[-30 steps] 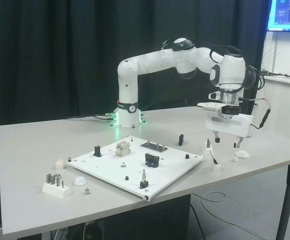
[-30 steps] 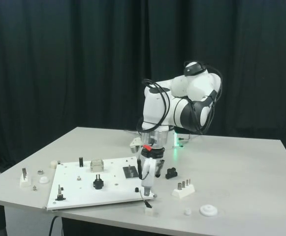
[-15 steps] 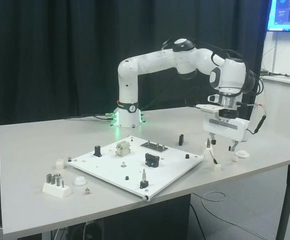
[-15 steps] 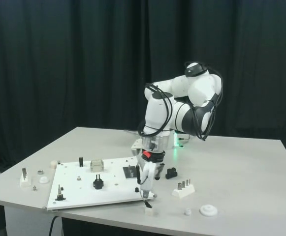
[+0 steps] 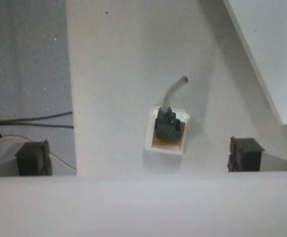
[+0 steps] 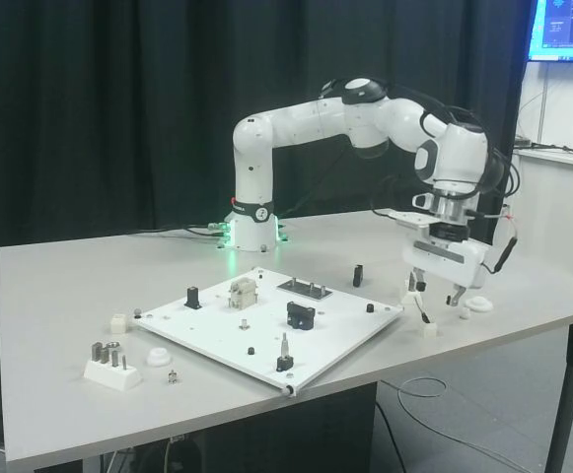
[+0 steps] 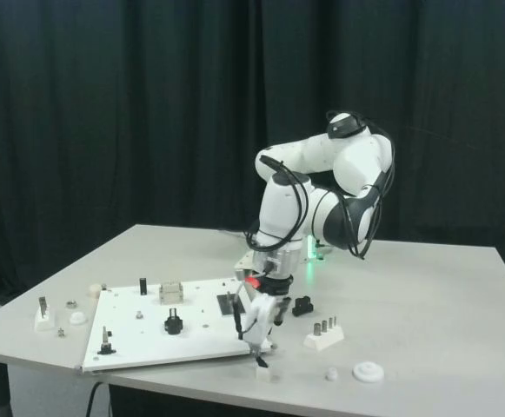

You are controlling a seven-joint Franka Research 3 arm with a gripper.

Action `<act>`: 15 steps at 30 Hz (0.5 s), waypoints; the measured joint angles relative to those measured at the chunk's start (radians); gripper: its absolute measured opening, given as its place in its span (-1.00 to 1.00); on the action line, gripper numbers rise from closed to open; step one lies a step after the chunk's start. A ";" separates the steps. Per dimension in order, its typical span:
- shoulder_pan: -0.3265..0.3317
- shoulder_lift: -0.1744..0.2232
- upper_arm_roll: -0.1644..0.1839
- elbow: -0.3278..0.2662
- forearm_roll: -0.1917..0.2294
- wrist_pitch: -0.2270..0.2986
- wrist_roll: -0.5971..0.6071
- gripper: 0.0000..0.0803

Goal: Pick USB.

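Now lower: jaws [image 5: 139, 157] open astride the USB [image 5: 167, 125].
Its white holder [image 5: 166, 136] sits near the grey surface [image 6: 59, 286] edge; black curtains behind.

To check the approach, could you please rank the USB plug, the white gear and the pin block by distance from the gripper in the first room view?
1. USB plug: in its small white holder, just below the gripper.
2. White gear: on the table just beyond, towards the edge.
3. Pin block: far across the table, past the white board.
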 joint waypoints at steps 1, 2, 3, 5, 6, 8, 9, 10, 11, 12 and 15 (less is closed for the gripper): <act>0.000 0.000 0.003 0.000 -0.001 0.004 0.015 0.99; 0.000 0.000 0.007 0.000 -0.003 0.007 0.029 0.99; 0.000 0.001 0.011 0.000 -0.005 0.010 0.044 0.99; 0.001 0.001 0.018 0.000 -0.010 0.016 0.065 0.99; 0.001 0.001 0.021 0.000 -0.011 0.019 0.071 0.99; 0.002 0.002 0.026 0.000 -0.016 0.023 0.080 0.99; 0.002 0.002 0.028 0.000 -0.018 0.024 0.083 0.99; 0.002 0.002 0.030 0.000 -0.021 0.025 0.087 0.99; 0.002 0.003 0.032 -0.001 -0.023 0.025 0.089 0.99; 0.002 0.003 0.034 -0.001 -0.026 0.026 0.091 0.99; 0.002 0.003 0.039 -0.005 -0.034 0.027 0.094 0.99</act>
